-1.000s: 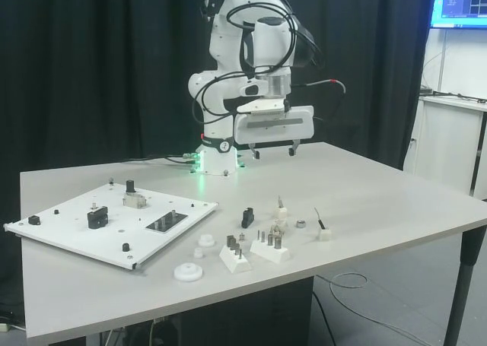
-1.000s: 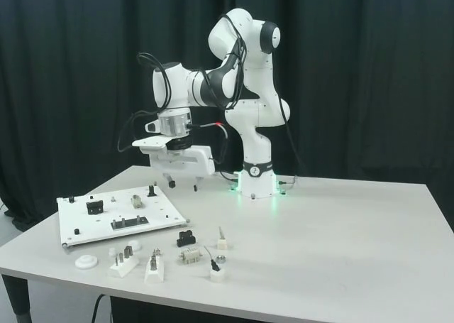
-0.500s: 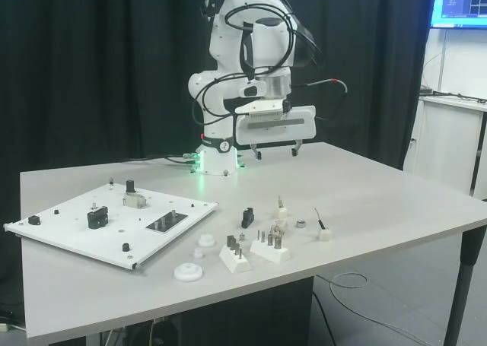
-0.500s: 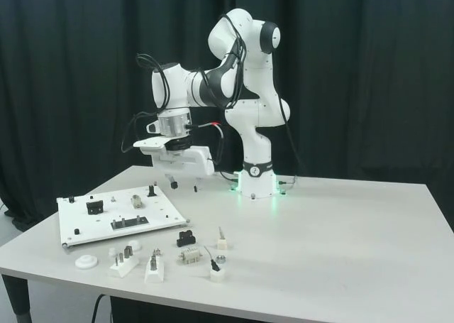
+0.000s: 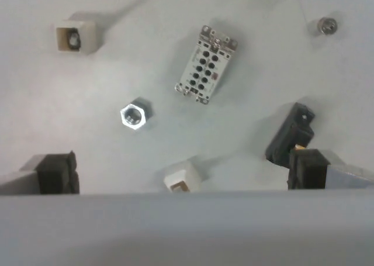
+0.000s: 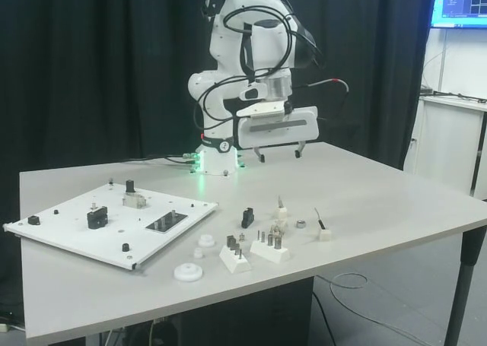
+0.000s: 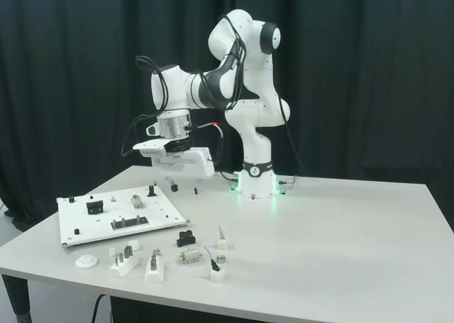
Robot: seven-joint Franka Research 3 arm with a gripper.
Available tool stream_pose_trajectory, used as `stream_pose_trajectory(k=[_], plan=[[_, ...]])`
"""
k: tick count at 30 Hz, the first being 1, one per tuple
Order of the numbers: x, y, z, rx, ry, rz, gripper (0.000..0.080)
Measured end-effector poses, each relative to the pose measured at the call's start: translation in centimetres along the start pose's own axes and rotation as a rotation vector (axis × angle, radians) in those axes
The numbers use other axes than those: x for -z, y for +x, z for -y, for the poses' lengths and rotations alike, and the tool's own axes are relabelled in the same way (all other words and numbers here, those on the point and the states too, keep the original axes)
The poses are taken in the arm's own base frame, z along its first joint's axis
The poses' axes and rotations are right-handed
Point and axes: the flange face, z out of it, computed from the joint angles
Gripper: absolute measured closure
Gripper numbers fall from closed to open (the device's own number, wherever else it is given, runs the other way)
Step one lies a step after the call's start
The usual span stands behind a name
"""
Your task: Pick USB.
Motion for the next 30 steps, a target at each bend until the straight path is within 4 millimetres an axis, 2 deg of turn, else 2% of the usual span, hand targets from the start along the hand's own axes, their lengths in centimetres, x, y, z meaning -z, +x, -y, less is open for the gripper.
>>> stream_pose_trajectory(k=[15,30], plan=[[-1.7,0.5,0.8,-0.048,0.105,0.048,0.0003],[-4.3,1.1,1.6,-0.063,0.182,0.072,0.0003]])
